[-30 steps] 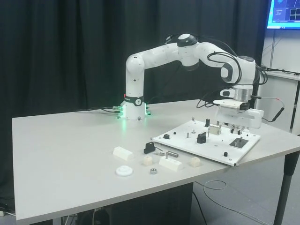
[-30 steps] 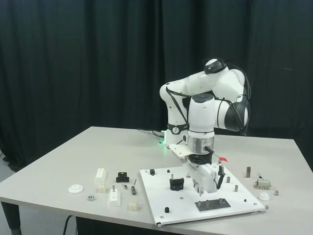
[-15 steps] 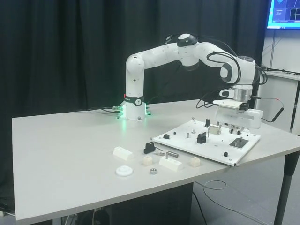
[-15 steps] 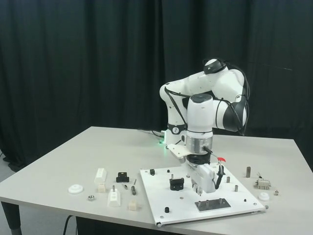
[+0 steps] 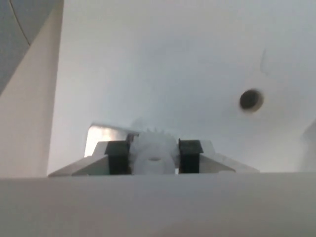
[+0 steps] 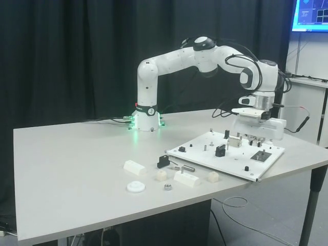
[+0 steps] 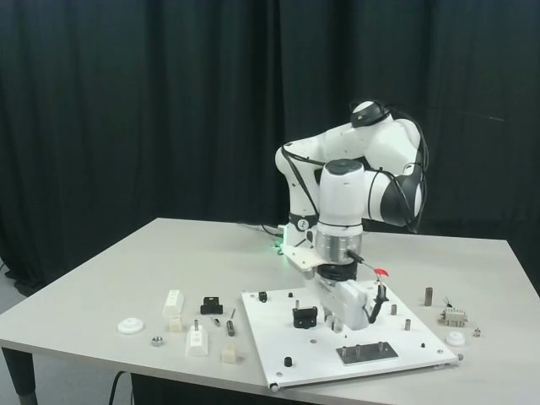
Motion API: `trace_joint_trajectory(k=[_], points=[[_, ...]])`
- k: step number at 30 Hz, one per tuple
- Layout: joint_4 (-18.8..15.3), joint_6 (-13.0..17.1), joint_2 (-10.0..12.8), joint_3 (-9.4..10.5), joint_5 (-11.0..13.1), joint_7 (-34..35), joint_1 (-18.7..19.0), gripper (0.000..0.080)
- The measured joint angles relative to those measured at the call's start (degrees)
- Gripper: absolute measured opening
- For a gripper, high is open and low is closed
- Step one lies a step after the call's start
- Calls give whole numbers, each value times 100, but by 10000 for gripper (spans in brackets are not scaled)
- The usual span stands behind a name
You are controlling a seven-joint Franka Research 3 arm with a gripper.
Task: Place small gear.
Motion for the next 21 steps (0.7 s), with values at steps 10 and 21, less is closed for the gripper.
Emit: trace_joint_trajectory(k=[10,21], points=[[-79,0,4,-161,-325,-989,-207,205],[-471,0,118,-436,-335,-3451,-512,205]])
